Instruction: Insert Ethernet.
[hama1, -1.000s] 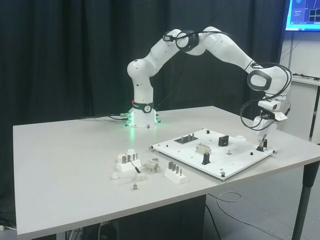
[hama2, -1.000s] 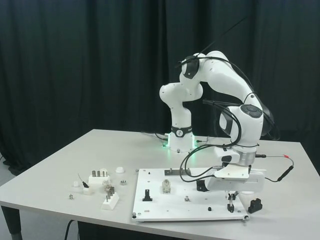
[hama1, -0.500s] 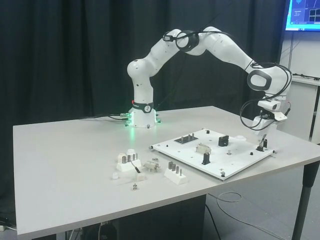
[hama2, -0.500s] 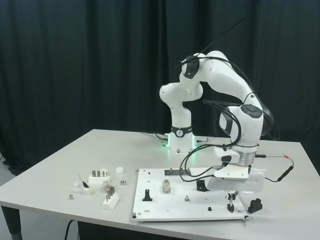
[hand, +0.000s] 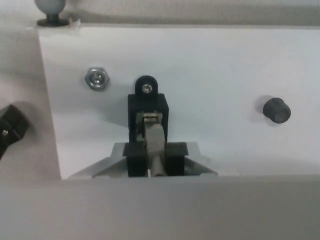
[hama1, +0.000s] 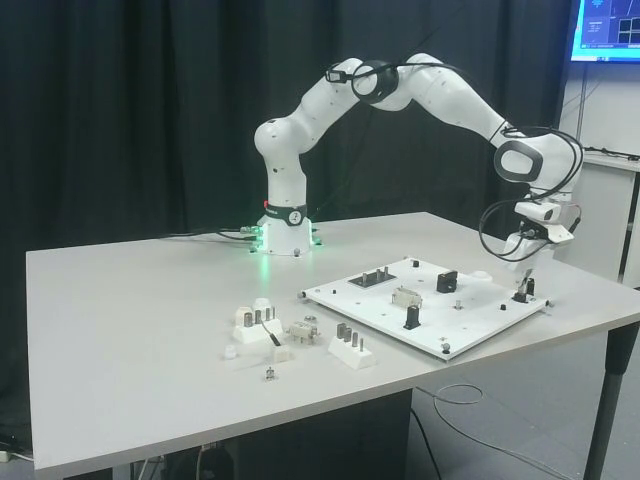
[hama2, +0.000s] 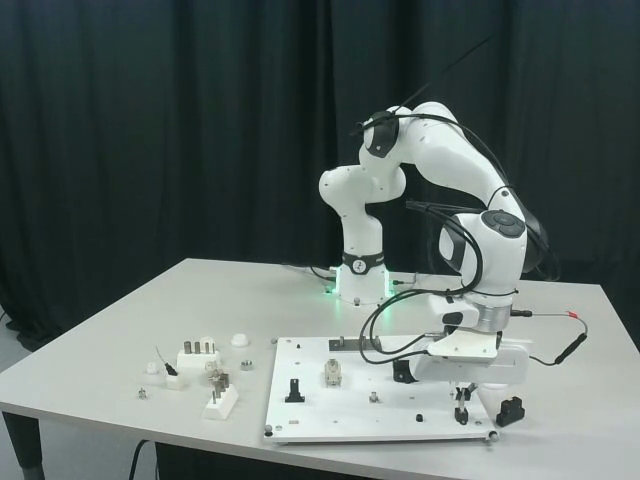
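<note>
Here I have the gripper clamped on the Ethernet plug, nose resting in the black socket on the white board, lined up for pressing home.

Black curtains behind a grey table.

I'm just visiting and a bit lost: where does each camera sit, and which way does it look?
Wrist view: on the arm's wrist, looking down at the black socket holding the plug on the white board; gripper fingertips show.
First room view: off one table corner, whole arm.
Second room view: facing the table front and the base.
Both room views share arm, board, table.
</note>
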